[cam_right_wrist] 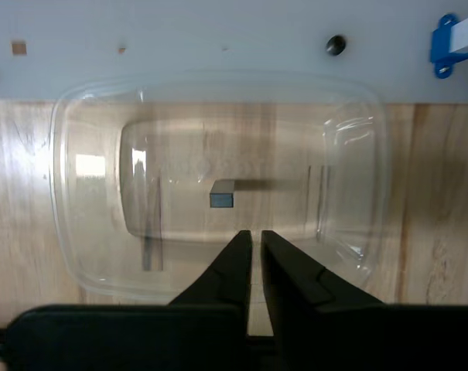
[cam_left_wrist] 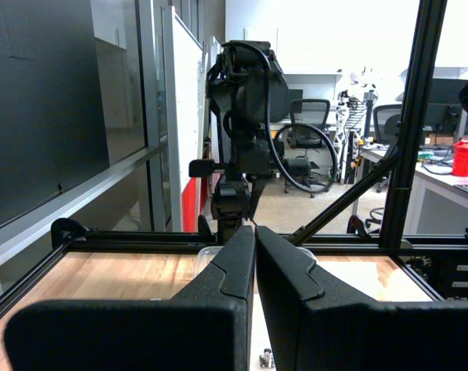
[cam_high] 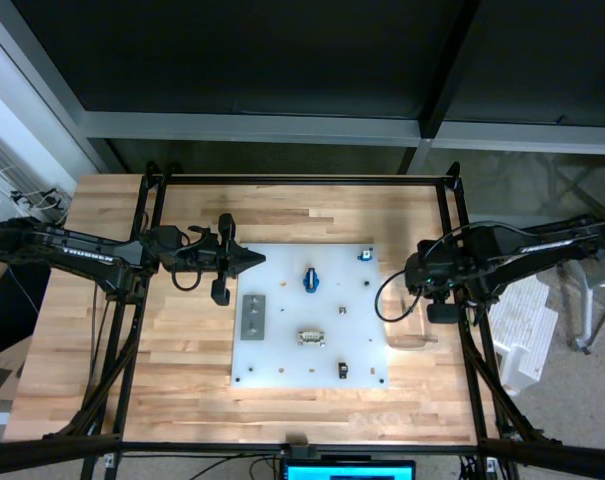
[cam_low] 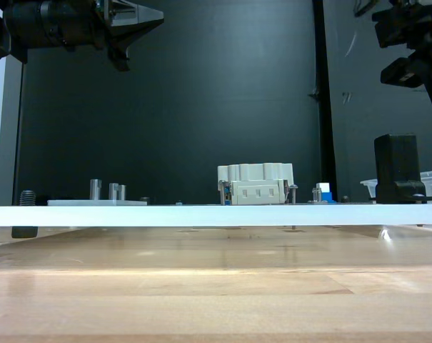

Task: Pick the 16mm bar and install on taskboard

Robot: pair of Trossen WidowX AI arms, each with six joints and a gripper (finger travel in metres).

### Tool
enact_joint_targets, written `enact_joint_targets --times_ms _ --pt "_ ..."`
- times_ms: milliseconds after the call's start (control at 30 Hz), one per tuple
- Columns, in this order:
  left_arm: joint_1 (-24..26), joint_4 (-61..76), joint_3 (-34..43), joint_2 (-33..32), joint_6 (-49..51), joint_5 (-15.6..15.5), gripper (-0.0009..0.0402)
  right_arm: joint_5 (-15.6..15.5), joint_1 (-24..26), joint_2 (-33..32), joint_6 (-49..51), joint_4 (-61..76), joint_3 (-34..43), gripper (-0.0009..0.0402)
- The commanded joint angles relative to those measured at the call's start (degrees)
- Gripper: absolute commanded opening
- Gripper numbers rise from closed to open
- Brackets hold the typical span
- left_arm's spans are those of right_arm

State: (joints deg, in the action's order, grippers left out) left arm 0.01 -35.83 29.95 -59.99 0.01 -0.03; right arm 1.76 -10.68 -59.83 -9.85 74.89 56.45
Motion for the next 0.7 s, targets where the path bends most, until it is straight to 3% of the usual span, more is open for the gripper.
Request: enact_joint_targets --times_ms 33,300,700 --pt "0.0 0.0 0.0 0.0 0.0 0.0 0.0000 0.3 -0.8 -1.8 -0.9 -0.3 0.0 0.0065" --pt "0.0 0.0 0.0 0.0 0.0 0.0 0.0000 3.2 -3.8 -3.5 -2.2 -1.7 -0.2 0.0150" --pt "0.0 0.0 0.0 0.0 0.0 0.0 0.0000 3.4 -5.4 -3.5 -5.3 -5.8 -6.2 0.0208"
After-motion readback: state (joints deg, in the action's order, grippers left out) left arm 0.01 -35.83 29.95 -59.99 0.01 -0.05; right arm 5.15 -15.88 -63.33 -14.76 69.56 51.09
